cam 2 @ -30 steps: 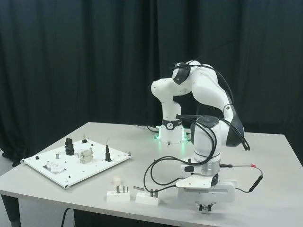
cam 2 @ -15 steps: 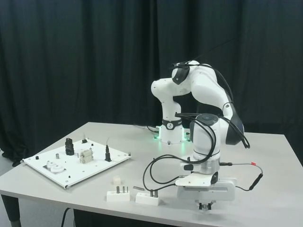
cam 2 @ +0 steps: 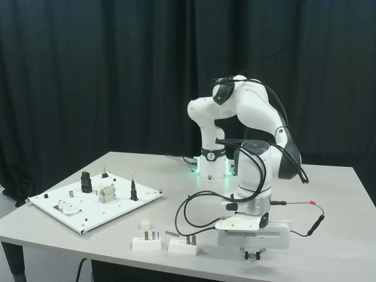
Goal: Insert bolt 4.
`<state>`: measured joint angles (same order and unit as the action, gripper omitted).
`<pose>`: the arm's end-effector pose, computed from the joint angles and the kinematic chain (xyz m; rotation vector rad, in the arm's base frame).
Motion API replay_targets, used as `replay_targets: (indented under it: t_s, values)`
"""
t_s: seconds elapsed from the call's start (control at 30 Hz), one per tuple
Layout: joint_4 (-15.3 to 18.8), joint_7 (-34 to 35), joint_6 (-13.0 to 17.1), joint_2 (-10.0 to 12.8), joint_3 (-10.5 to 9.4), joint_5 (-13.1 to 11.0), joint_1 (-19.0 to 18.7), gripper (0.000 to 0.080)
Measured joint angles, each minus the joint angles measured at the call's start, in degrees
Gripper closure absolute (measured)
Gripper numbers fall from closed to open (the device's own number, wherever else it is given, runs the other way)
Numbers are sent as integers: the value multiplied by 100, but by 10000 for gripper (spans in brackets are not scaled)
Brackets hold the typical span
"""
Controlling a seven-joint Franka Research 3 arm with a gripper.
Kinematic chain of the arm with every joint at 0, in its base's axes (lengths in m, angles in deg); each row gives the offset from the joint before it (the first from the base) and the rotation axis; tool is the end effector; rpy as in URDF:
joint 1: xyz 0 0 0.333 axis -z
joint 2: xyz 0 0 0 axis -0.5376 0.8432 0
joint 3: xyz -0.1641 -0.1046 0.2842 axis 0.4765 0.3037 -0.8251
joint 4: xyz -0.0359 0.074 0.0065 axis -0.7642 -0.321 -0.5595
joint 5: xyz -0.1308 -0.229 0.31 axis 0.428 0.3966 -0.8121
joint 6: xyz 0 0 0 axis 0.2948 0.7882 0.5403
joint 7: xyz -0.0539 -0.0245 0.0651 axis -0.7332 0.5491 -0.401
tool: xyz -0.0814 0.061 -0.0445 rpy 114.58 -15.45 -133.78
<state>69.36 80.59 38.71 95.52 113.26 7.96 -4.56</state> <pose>0.7599 0.2574 0.2080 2.9620 -1.0181 -0.0353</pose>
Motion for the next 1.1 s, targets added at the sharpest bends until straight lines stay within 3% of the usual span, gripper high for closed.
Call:
replay_targets:
  t_s: [0.33,1.1]
  values:
    - [-160,-24,-248,0,71,320,105,577]
    - [-979,-463,-1644,-9,166,1273,825,577]
